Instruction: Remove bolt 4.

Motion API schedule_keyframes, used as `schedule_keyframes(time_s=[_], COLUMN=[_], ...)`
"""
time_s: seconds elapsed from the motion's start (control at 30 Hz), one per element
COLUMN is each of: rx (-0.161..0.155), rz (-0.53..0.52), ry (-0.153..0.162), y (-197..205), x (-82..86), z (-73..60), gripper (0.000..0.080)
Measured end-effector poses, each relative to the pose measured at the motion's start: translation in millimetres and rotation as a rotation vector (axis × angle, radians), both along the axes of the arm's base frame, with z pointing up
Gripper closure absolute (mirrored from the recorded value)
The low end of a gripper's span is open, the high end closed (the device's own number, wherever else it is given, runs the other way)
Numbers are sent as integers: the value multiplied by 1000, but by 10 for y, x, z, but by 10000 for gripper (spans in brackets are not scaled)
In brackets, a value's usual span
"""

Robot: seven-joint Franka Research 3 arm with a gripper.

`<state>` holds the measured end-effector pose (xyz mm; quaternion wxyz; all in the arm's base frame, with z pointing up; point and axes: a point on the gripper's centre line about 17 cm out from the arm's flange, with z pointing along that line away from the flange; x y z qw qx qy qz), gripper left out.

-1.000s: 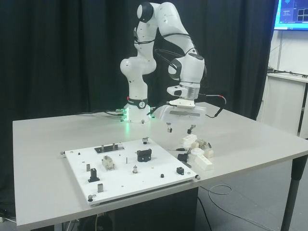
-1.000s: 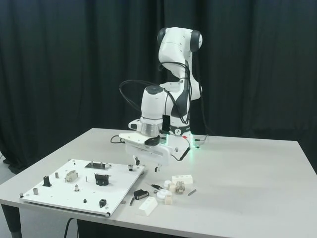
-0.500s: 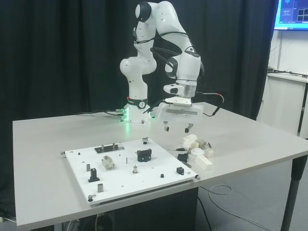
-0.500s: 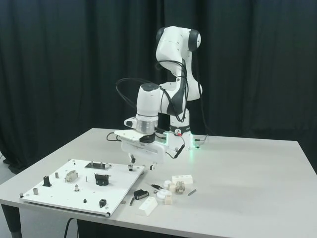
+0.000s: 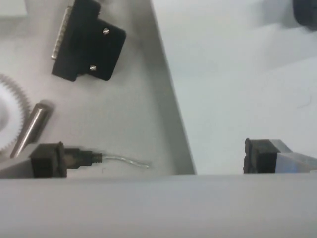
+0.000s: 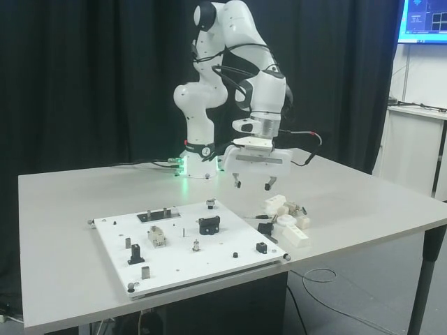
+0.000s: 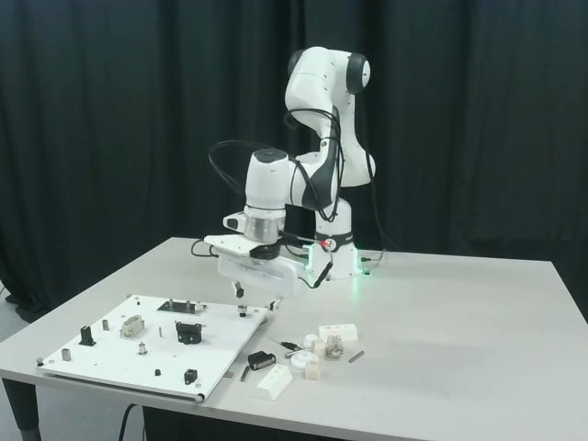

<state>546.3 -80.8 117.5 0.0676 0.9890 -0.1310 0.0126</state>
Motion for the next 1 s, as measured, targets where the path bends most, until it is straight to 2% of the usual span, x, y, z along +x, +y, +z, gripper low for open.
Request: schedule_keyframes(time_s=[0.37,1.0], rx=[0,16], rz=[-14,-244], ry=[-3,-38], y=[-120,-439], x=[-8,-45], z=[19,90], gripper=[3,3])
